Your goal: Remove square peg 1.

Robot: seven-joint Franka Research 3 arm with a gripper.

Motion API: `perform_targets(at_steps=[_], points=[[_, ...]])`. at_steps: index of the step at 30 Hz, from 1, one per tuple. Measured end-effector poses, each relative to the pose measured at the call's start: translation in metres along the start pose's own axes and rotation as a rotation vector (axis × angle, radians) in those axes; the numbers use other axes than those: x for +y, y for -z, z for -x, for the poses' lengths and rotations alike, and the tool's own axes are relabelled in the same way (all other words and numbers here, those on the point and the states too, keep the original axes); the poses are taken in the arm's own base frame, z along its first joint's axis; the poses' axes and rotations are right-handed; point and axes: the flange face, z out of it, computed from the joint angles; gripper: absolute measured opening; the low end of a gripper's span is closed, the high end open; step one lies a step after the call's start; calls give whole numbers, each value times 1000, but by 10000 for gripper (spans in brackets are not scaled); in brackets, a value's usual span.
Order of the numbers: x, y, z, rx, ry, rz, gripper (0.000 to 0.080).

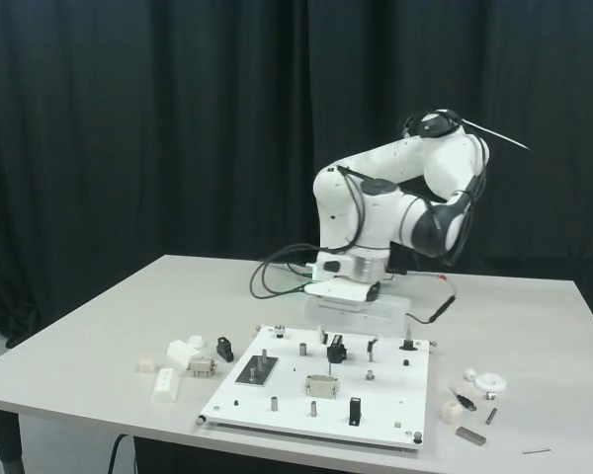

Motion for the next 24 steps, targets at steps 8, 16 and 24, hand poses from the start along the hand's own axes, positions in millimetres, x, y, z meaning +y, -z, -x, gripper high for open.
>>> perform_targets(at_steps=[8,16,24], points=[[27,-16,-14,-40,-81,-67,800],[39,-32,-19,-83,-154,-130,800],[42,-45,-17,-111,-207,-152,800]])
